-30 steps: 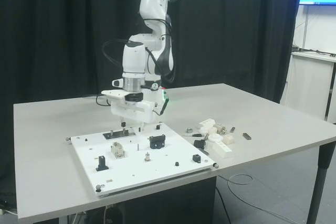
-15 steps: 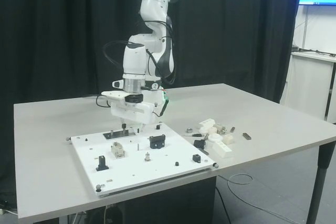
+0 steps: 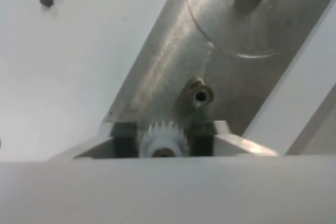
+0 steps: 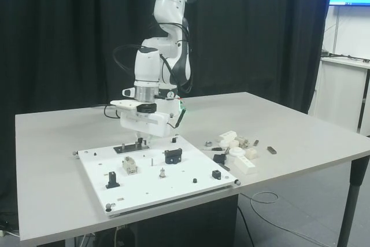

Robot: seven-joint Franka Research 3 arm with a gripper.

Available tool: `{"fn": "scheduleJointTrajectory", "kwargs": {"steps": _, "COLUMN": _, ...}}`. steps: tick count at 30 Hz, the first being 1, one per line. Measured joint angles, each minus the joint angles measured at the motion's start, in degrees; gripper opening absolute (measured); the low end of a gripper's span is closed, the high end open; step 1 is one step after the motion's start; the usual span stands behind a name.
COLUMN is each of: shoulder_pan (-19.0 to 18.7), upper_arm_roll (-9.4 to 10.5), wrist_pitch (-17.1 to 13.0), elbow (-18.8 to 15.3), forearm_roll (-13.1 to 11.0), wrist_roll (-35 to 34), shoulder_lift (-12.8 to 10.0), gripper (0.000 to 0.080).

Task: Remove small gear.

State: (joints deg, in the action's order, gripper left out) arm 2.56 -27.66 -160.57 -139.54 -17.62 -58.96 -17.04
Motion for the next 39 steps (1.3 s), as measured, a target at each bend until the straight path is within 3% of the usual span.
{"fn": "scheduleJointTrajectory", "kwargs": {"steps": 1, "shoulder_pan": 0.0, "upper_arm_roll": -0.03, "wrist_pitch": 0.0, "elbow": 0.0, "forearm_roll": 0.0, "wrist_roll": 0.1, "shoulder_lift": 0.1, "gripper": 0.035}}
{"fn": "scheduleJointTrajectory", "kwargs": {"steps": 2, "shoulder_pan": 0.0, "upper_arm_roll": -0.03, "wrist_pitch": 0.1, "elbow": 0.0, "forearm_roll": 0.0, "wrist_roll": 0.2, "shoulder_lift": 0.2, "gripper": 0.0189}}
{"fn": "scheduleJointTrajectory", "kwargs": {"steps": 7, "shoulder_pan": 0.0, "upper_arm_roll": -0.03, "wrist_pitch": 0.1, "elbow": 0.0, "forearm_roll": 0.0, "wrist_roll": 1.3, "shoulder_lift": 0.2, "gripper": 0.0189}}
{"fn": "scheduleJointTrajectory", "kwargs": {"steps": 8, "shoulder_pan": 0.0, "upper_arm_roll": -0.03, "wrist_pitch": 0.1, "elbow": 0.0, "forearm_roll": 0.0, "wrist_roll": 1.5, "shoulder_lift": 0.2, "gripper": 0.0145}}
{"fn": "scheduleJointTrajectory", "kwargs": {"steps": 39, "shoulder_pan": 0.0, "upper_arm_roll": -0.11, "wrist_pitch": 0.3, "elbow": 0.0, "forearm_roll": 0.0, "wrist_roll": 3.7, "shoulder_lift": 0.3, "gripper": 0.0145}}
